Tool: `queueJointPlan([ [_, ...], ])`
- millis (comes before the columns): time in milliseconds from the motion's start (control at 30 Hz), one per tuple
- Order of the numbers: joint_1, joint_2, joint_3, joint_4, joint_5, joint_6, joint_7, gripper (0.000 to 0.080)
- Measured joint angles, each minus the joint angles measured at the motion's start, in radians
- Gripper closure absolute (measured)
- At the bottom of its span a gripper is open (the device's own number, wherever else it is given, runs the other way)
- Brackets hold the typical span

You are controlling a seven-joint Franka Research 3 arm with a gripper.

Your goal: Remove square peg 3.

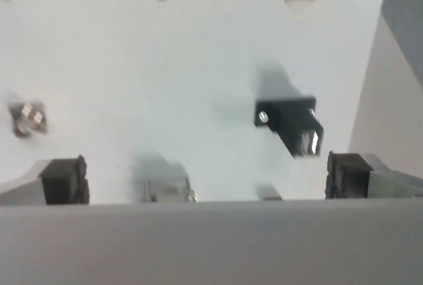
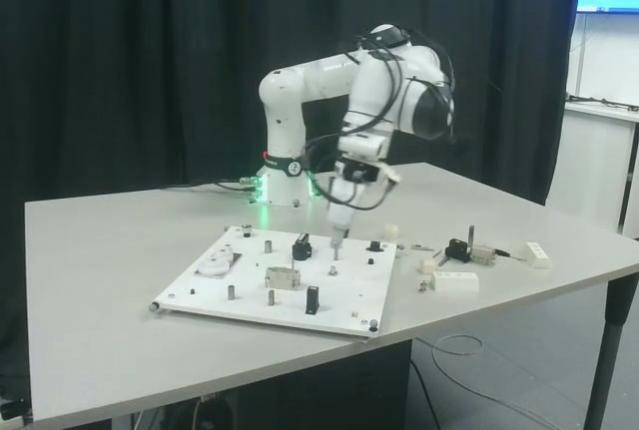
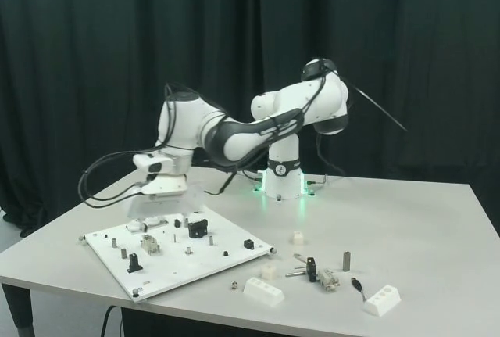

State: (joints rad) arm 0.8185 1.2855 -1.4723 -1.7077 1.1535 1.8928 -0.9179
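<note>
A white board (image 2: pixel 290 295) with pegs and fittings lies on the grey table. My gripper (image 2: pixel 339 215) hangs just above a short grey upright peg (image 2: pixel 335 244) near the board's middle. In the wrist view the gripper (image 1: pixel 205 178) is open: its two black pads (image 1: pixel 64 180) stand far apart with nothing between them. A blurred grey peg (image 1: pixel 165 184) shows low between them, and a black connector block (image 1: pixel 287 116) sits beyond. From the second room view the gripper (image 3: pixel 154 206) hovers over the board's far-left part (image 3: pixel 180 263).
The board also carries a black block (image 2: pixel 301 246), a metal block (image 2: pixel 283 277), a white round part (image 2: pixel 215 263) and several small pegs. Off the board lie white blocks (image 2: pixel 455 279) and a black plug (image 2: pixel 458 248). The arm's base (image 2: pixel 280 186) stands behind.
</note>
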Motion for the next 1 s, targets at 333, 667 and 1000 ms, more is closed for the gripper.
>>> queueJointPlan([
  [333, -0.117, 0.007, 0.000, 0.050, 0.033, -0.020, -0.051, 0.0003],
  [667, -0.234, 0.017, 0.021, 0.142, 0.060, -0.073, -0.065, 0.0003],
  [1000, -0.333, 0.021, 0.070, 0.224, 0.060, -0.103, -0.065, 0.0003],
])
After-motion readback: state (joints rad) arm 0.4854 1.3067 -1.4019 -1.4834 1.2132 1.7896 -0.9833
